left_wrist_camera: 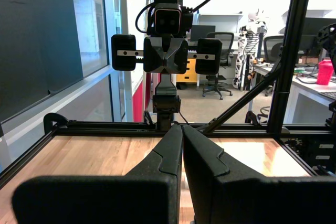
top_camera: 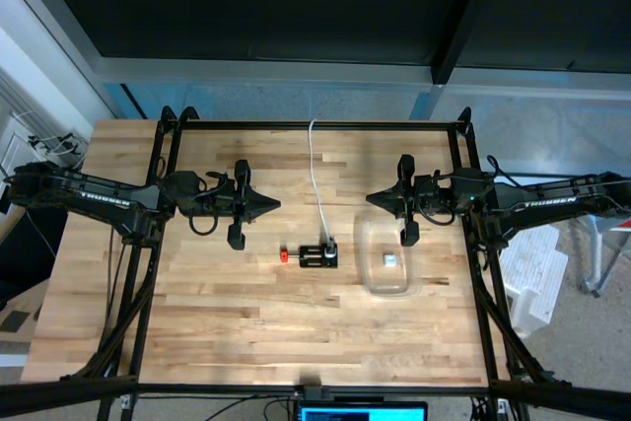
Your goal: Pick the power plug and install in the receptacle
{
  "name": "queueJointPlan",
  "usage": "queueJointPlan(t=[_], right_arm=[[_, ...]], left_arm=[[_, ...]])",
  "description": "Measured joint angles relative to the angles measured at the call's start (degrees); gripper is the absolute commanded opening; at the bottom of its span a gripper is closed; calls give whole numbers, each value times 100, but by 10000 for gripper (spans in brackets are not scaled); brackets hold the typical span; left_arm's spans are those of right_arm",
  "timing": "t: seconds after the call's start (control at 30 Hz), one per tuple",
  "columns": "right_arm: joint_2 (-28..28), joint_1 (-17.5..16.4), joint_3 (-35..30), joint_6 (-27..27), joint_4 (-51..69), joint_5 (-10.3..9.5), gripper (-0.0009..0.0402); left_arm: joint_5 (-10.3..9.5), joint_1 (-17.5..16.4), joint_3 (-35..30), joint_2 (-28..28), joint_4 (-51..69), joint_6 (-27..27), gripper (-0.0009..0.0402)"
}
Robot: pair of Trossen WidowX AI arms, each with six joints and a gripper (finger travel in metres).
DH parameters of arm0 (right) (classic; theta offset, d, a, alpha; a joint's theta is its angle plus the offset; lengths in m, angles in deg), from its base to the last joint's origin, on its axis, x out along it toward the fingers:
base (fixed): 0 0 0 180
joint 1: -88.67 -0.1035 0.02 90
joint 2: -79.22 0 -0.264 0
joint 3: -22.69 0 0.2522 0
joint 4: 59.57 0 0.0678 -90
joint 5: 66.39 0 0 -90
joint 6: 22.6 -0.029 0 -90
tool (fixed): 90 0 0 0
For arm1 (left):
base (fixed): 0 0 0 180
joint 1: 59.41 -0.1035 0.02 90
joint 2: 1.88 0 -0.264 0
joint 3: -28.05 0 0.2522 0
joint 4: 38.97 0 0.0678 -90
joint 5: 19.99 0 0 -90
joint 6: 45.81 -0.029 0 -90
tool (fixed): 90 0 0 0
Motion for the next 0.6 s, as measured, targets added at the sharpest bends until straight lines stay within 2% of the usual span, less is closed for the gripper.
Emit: queueJointPlan(t=[0.6], right_arm=[[9,0,-2,-212,4,0,0]], left_arm=[[0,0,2,0,2,-2,0]])
